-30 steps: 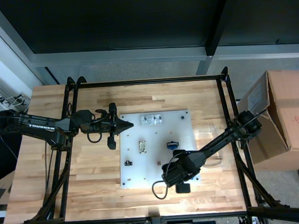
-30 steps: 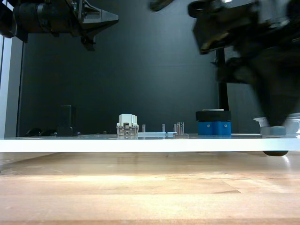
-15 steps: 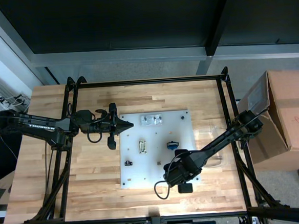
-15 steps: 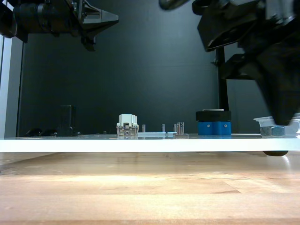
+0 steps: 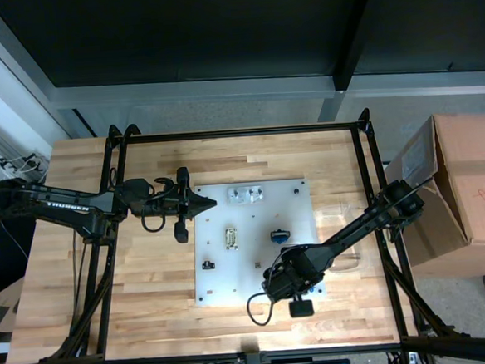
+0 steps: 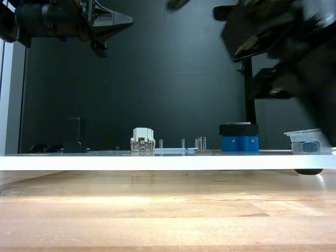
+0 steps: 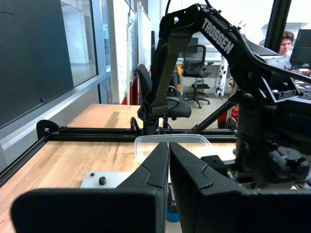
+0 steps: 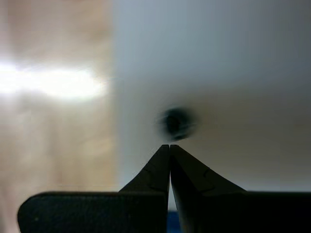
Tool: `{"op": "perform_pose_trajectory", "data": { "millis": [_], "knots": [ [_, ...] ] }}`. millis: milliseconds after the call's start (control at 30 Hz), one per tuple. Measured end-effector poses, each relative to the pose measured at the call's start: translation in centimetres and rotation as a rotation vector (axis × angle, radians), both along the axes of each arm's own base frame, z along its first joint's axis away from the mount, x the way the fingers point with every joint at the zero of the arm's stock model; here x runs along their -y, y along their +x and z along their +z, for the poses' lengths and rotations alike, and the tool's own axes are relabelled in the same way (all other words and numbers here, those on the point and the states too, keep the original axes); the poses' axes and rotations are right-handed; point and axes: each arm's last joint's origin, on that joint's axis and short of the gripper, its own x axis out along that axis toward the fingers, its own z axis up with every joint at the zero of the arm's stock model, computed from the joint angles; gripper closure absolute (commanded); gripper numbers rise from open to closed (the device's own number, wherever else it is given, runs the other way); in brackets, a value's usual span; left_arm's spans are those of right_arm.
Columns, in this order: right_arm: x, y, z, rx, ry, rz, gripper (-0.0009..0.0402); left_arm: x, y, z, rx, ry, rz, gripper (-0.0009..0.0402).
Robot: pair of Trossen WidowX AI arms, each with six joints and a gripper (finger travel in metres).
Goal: Pick the M12 nut and place it on its threads and fasten
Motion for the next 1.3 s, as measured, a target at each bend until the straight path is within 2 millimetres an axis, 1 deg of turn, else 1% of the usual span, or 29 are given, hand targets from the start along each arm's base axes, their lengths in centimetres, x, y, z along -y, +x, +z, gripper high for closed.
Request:
{"op": "perform_pose_trajectory", "data": {
  "millis": [267,400,567,667,800,900,1033,1200,1300],
  "knots": [
    [0.1,-0.1,0.2,0.009,-0.023,0.001,0.0393,0.0,0.0,0.0,0.000,0.000,0.000,0.0393],
    [0.1,-0.2,0.6,0.032,-0.038,0.001,0.0393,0.0,0.0,0.0,0.001,0.000,0.000,0.0393],
    [1.0,-0.2,2.3,0.132,-0.107,0.011,0.0393,0.0,0.0,0.0,0.001,0.000,0.000,0.0393],
    [1.9,-0.1,3.7,0.182,-0.105,0.018,0.0393,0.0,0.0,0.0,0.001,0.000,0.000,0.0393],
    [4.0,0.1,5.6,0.256,-0.125,0.021,0.0394,0.0,0.0,0.0,0.001,0.000,0.000,0.0393],
    [6.1,0.0,7.1,0.321,-0.119,0.002,0.0393,0.0,0.0,0.0,0.001,0.000,0.000,0.0393],
    [9.4,-0.5,9.0,0.458,-0.105,-0.038,0.0393,0.0,0.0,0.0,0.001,0.000,0.000,0.0393],
    [13.8,-2.0,10.8,0.675,-0.112,-0.111,0.0394,0.0,0.0,0.0,0.001,0.000,0.000,0.0393],
    [16.0,-3.4,11.8,0.817,-0.131,-0.145,0.0394,0.0,0.0,0.0,0.001,0.000,0.000,0.0393]
  ]
}}
